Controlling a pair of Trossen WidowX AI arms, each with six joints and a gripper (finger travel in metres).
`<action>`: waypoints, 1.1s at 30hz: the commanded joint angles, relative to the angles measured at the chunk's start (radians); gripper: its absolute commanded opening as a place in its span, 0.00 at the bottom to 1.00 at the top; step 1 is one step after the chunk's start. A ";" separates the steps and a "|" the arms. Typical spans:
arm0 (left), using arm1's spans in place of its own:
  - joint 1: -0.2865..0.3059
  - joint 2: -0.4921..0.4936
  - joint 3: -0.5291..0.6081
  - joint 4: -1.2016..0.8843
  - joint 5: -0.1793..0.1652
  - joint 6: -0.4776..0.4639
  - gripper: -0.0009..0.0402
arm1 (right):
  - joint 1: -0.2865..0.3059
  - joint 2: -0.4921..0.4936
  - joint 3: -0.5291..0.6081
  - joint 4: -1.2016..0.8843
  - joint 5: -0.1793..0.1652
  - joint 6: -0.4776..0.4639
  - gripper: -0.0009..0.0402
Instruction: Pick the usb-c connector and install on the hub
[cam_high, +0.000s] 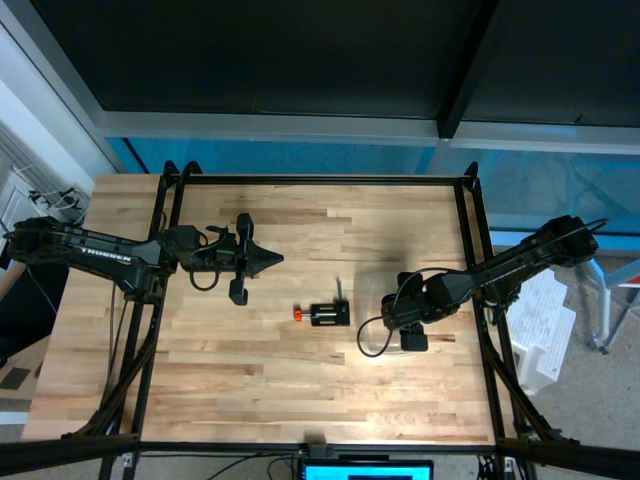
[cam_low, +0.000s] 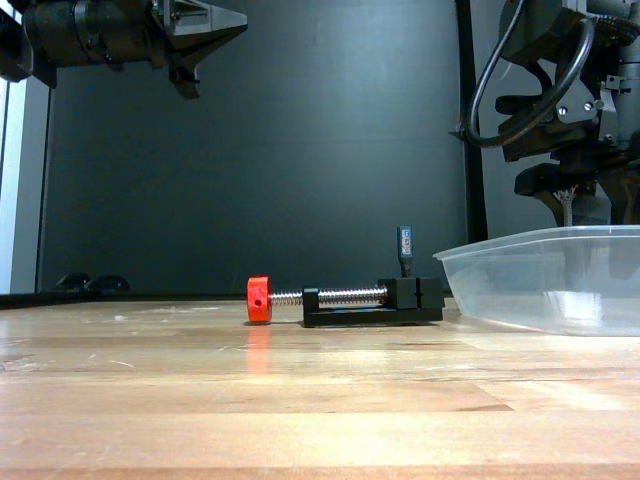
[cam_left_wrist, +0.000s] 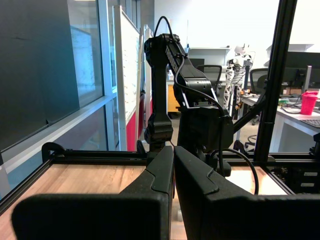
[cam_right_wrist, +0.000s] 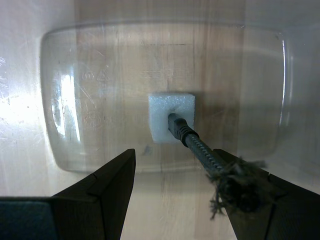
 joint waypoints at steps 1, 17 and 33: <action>0.000 0.000 0.000 0.000 0.000 0.000 0.02 | 0.000 -0.002 0.000 -0.002 0.000 -0.005 0.54; 0.000 0.000 0.000 0.000 0.000 0.000 0.02 | 0.000 -0.105 0.125 -0.204 0.016 -0.011 0.54; 0.000 0.000 0.000 0.000 0.000 0.000 0.02 | 0.000 -0.147 0.182 -0.308 0.017 -0.011 0.54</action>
